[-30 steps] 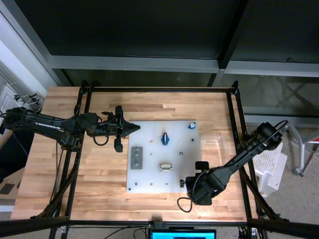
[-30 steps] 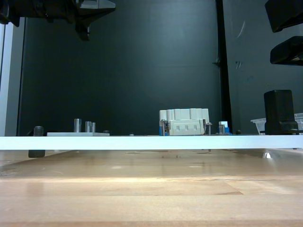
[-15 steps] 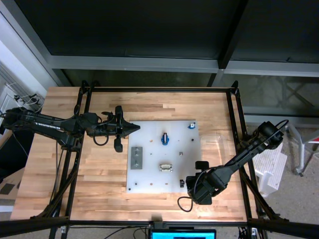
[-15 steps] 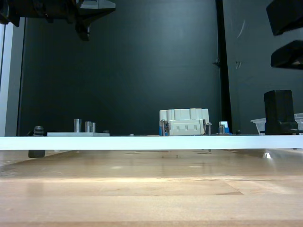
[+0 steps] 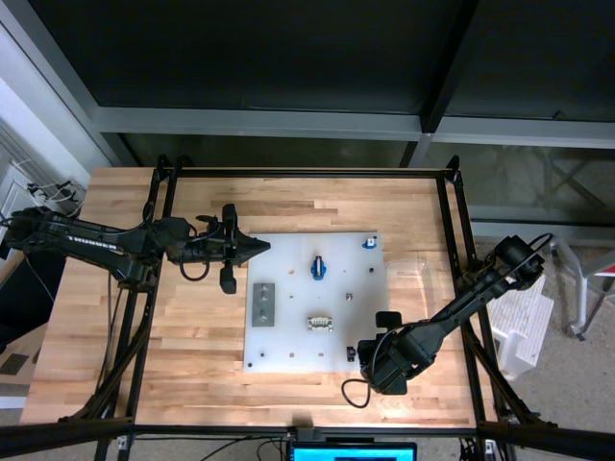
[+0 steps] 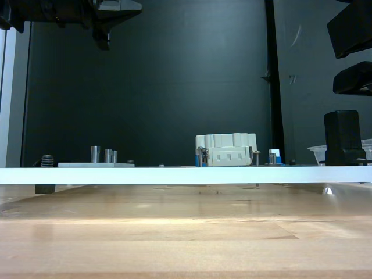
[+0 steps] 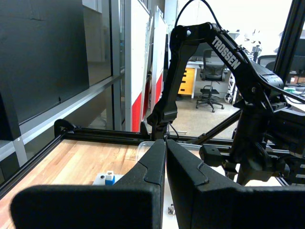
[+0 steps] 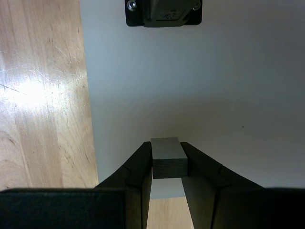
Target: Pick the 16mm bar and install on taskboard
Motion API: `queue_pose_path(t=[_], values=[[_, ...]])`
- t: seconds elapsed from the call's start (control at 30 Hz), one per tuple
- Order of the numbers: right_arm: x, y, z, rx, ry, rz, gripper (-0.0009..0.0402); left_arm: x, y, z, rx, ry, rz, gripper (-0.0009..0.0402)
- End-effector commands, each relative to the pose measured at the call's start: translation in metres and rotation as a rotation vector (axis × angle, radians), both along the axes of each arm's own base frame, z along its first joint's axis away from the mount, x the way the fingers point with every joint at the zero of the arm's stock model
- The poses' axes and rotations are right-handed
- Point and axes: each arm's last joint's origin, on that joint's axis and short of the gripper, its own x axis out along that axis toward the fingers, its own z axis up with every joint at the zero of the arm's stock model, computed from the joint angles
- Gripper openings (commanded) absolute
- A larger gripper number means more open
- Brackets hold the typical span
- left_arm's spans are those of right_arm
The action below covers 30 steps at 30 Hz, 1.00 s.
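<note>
My right gripper (image 8: 167, 153), clamping the blocky grey 16mm bar (image 8: 168, 157), has sunk slightly over the near-right corner of the smooth white taskboard (image 8: 214, 86); my left gripper (image 5: 261, 248) hovers, fingers together, at its far-left corner.

16mm bar (image 8: 168, 160) half-hidden in right claw (image 8: 167, 147)

The taskboard (image 5: 288, 327) lies in the middle of the table (image 5: 192, 365). The left gripper (image 5: 264, 248) hangs above the board's far left corner. The right gripper (image 5: 367, 353) is over the near right corner, and the 16mm bar (image 8: 168, 157) is held in it, above the board.
</note>
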Motion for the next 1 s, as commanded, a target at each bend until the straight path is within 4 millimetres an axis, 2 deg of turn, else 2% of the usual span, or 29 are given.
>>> queue_pose_path(t=[0.03, 0.2, 0.67, 0.83, 1.0], values=[[0.0, 0.0, 0.0, -0.003, 0.003, 0.0, 0.002, 0.0, 0.0, 0.0, 0.0, 0.0, 0.0, 0.0001], [0.0, 0.0, 0.0, -0.001, 0.0, 0.0, 0.0047, 0.0, 0.0, 0.0, 0.0, 0.0, 0.0, 0.0001], [0.0, 0.0, 0.006, 0.012, -0.007, -0.002, 0.0173, 0.0, 0.0, 0.0, 0.0, 0.0, 0.0, 0.0001], [-0.004, -0.002, 0.014, 0.035, 0.003, 0.004, 0.0205, 0.0, 0.0, 0.0, 0.0, 0.001, 0.0, 0.0001], [-0.009, -0.006, 0.027, 0.044, -0.01, 0.011, 0.0218, 0.0, 0.0, 0.0, 0.0, 0.001, 0.0, 0.0001]])
